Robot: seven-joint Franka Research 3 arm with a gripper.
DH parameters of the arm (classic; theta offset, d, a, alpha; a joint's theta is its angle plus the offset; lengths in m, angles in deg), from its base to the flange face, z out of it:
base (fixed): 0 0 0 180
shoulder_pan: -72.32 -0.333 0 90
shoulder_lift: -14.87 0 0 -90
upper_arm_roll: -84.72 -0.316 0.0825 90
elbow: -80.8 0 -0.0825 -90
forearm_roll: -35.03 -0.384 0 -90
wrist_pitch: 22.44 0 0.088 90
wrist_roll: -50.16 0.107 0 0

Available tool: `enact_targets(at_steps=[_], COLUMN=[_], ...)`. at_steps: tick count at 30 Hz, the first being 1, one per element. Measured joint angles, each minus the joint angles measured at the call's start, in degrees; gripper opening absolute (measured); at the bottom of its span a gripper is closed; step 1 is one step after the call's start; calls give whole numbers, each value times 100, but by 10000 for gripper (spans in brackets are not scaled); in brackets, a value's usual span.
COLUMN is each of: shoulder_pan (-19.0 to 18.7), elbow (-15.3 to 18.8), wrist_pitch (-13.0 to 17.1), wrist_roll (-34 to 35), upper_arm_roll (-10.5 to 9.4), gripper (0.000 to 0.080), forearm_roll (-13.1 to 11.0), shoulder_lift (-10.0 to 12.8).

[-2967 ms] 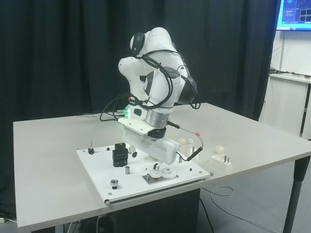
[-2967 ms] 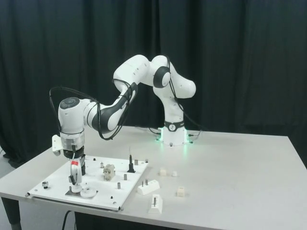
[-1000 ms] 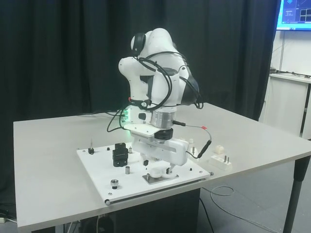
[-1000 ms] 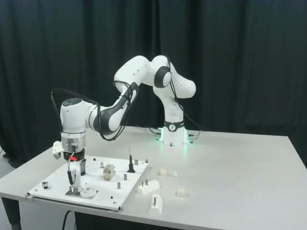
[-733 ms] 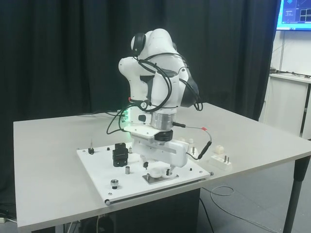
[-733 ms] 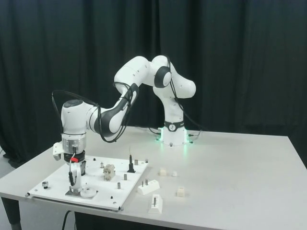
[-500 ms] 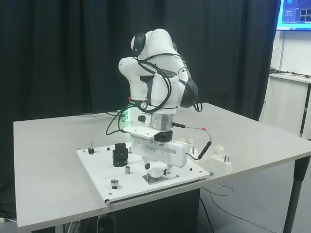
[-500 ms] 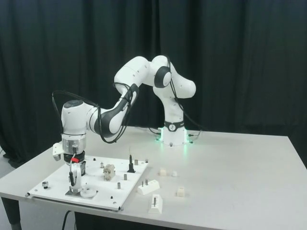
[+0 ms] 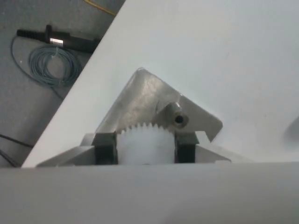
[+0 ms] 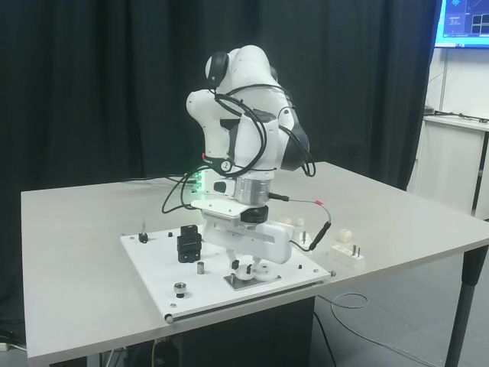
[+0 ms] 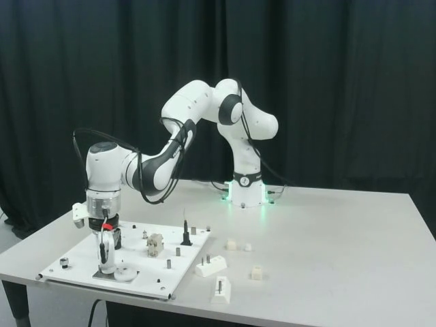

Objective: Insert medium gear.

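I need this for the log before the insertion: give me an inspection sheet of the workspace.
Surface: grey table carrying a white board.
Job's things: white gear held over a metal plate with a peg; not yet on the peg.
Clutter: small white blocks beside the board.
Pincer: shut on the gear.
Cables: black cable looping along the arm; coiled cable on the floor.
Surroundings: black curtain.

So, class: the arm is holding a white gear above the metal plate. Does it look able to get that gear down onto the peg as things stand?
Probably yes. The gripper holds the white gear just beside the peg on the metal plate, and nothing visible lies between them. It appears to need a small sideways shift first.
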Motion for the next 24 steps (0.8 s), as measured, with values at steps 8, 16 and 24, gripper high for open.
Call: enact_targets(at_steps=[8,16,24], shoulder_pan=[31,58,58], elbow=[8,18,0], wrist_pitch=[173,200,216], wrist_roll=[-138,-341,-409], upper_arm_roll=[1,0,6], gripper=[254,27,7], forearm_roll=[-2,-7,-7], shoulder_lift=[15,21,20])
